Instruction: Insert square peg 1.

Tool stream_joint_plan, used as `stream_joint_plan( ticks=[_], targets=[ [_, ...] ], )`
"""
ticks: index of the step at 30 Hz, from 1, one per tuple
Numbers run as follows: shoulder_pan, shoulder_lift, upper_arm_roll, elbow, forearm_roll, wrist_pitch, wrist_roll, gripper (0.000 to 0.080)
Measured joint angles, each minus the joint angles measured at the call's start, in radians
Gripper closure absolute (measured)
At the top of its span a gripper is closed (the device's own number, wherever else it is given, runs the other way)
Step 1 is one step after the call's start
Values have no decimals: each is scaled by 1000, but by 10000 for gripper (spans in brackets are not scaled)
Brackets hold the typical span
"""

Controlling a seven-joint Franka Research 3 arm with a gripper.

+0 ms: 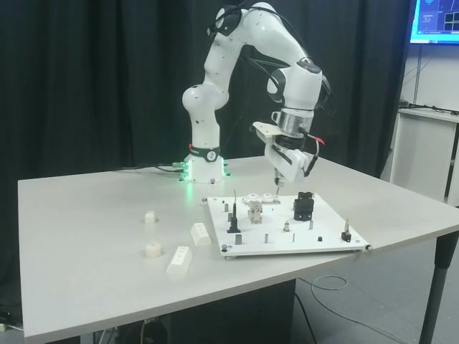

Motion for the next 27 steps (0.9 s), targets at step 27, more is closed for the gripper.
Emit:
stream_joint_plan(
  ticks=[27],
  targets=[
    [-26,-1,-46,1,76,43,-28,768]
  ],
)
